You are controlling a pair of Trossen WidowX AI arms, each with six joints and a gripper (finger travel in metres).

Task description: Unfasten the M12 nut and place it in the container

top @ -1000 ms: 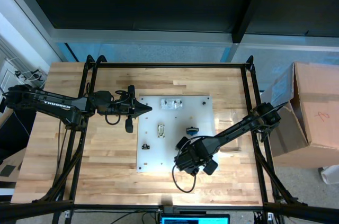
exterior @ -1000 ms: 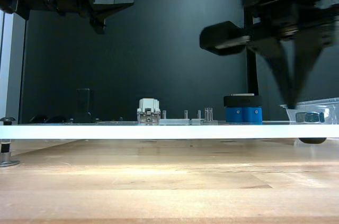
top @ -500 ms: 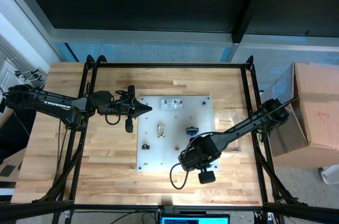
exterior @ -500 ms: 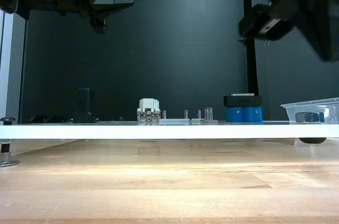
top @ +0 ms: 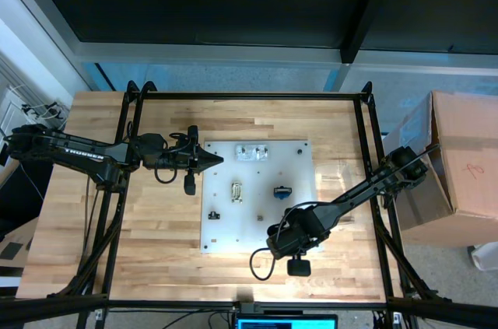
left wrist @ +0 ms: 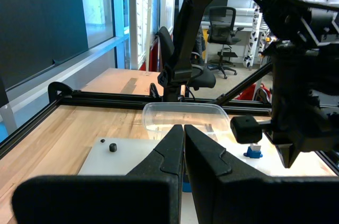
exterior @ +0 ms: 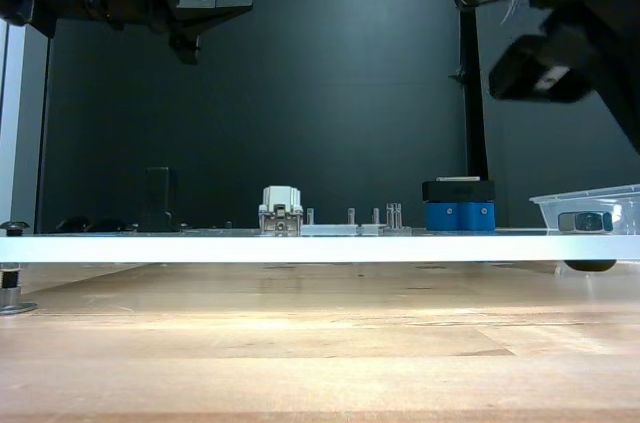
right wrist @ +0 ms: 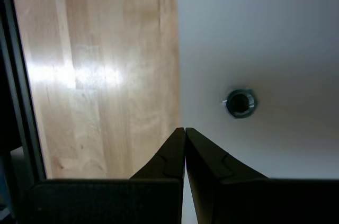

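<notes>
Two black robot arms reach inward over a pale wooden table. Nearest, the right gripper hangs above the near right edge of the flat white board, its fingers pressed together and pinching nothing. The small silver M12 nut sits on its stud, low against the board, close beside that gripper but apart from it. Just past the board's right side stands the clear plastic container. Farthest back, the left gripper hovers high by the board's far left edge, pointing right, fingers pressed together and empty.
</notes>
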